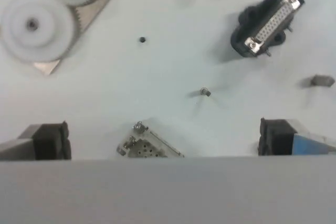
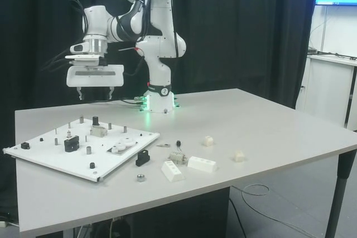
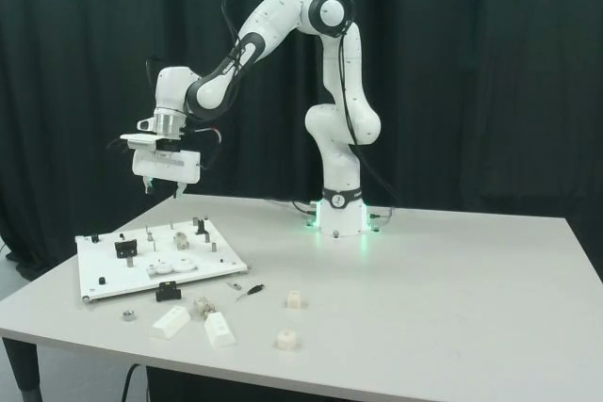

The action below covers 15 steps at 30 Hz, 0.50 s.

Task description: Remove BNC.

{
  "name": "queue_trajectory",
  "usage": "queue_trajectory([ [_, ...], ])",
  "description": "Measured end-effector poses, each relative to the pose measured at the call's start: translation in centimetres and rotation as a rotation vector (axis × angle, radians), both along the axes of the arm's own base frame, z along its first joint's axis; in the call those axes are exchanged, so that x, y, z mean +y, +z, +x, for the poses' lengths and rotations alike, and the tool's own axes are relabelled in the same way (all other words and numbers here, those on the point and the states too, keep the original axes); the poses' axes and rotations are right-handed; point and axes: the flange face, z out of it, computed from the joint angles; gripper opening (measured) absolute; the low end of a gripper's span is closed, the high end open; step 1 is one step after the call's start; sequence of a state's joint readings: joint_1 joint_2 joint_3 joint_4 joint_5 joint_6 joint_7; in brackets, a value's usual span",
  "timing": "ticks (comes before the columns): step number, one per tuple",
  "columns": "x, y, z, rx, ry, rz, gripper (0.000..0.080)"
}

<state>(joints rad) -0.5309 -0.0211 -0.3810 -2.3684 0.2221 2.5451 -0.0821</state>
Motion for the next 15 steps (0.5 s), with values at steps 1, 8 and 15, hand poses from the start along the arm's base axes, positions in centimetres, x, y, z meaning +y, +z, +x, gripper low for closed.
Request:
queue_trajectory([
  [1,-0.1,-0.1,0.1,0.000,-0.022,0.004,0.0800],
  [8,-1.2,-0.5,0.5,-0.002,-0.160,0.018,0.0800],
  [15,-3.0,-1.0,0.4,-0.001,-0.328,0.037,0.0800],
])
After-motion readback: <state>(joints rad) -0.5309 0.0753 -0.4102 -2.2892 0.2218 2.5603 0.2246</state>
